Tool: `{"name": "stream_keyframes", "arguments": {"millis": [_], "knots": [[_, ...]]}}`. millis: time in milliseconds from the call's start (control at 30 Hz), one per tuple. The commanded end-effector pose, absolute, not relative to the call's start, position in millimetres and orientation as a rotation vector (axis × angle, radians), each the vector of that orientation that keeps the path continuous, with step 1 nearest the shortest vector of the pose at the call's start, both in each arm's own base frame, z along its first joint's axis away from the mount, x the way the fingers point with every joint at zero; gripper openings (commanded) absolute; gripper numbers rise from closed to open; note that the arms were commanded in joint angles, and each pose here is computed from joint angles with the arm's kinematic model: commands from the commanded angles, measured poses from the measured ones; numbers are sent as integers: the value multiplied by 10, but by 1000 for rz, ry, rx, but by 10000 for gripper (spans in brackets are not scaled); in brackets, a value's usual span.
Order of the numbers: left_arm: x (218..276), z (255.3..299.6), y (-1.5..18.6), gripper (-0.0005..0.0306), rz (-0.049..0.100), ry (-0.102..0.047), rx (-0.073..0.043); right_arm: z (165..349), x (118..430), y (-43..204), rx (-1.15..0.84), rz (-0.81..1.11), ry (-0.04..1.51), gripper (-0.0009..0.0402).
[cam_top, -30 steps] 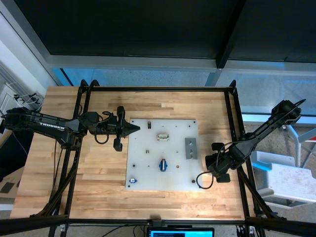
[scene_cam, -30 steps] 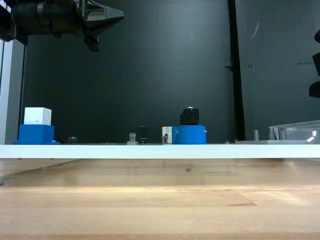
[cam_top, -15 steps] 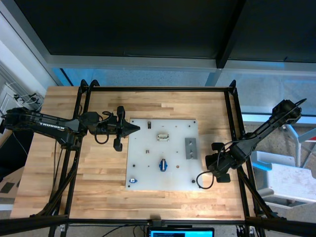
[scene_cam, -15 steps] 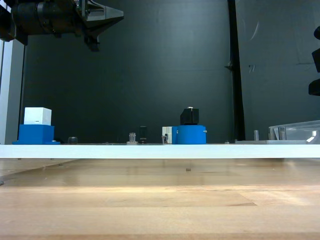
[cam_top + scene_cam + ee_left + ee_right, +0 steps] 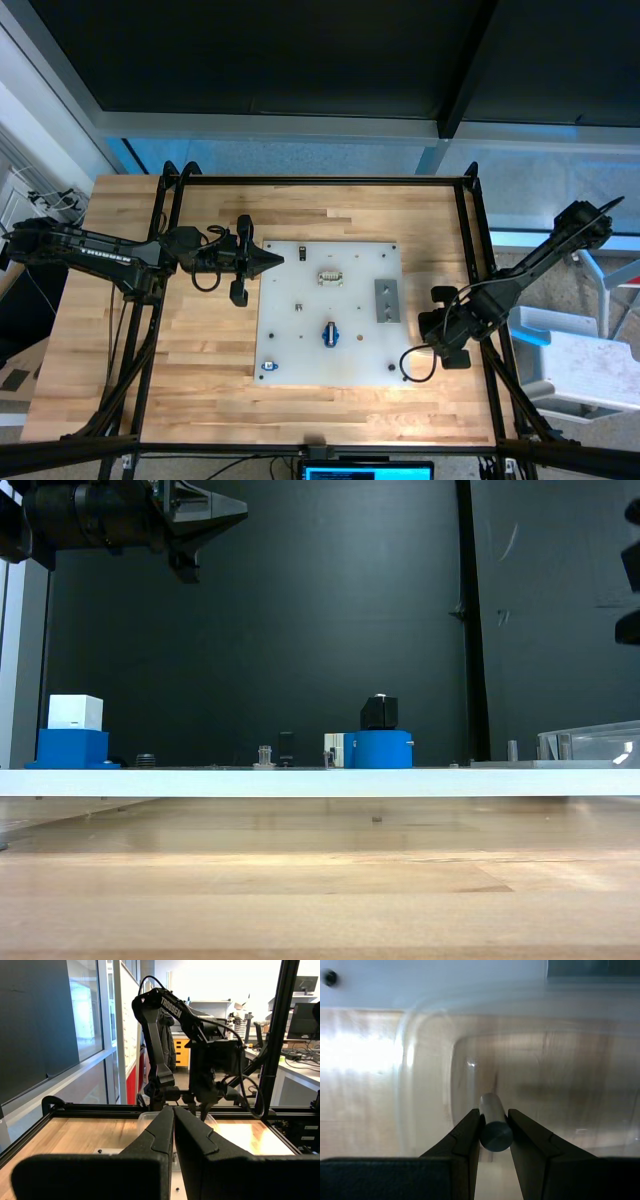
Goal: Pick the 16mm cylinder and place it in the taskboard
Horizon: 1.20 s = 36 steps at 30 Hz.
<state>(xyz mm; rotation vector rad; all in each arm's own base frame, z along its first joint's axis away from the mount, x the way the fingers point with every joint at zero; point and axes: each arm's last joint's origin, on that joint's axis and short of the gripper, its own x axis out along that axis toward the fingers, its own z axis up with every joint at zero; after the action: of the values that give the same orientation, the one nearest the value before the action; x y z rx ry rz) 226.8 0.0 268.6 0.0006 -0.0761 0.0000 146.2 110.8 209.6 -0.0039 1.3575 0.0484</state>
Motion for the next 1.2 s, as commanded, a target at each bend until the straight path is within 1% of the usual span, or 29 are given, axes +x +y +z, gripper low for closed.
{"name": "stream_keyframes", "arguments": {"millis": [33, 400, 533, 733, 1200], "knots": [[2268, 2686, 0, 0, 0, -76, 1, 2206, 1470, 1115, 8, 58, 1338, 23], [2269, 2685, 0, 0, 0, -76, 1, 2565, 1460, 1102, 7, 54, 1328, 23], [2268, 2686, 0, 0, 0, -76, 1, 2667, 1442, 1086, -3, 46, 1344, 23], [2268, 2686, 0, 0, 0, -76, 1, 2721, 1448, 1090, 3, 50, 1334, 23], [2268, 2686, 0, 0, 0, -76, 1, 2716, 1452, 1083, -11, 31, 1322, 23]]}}
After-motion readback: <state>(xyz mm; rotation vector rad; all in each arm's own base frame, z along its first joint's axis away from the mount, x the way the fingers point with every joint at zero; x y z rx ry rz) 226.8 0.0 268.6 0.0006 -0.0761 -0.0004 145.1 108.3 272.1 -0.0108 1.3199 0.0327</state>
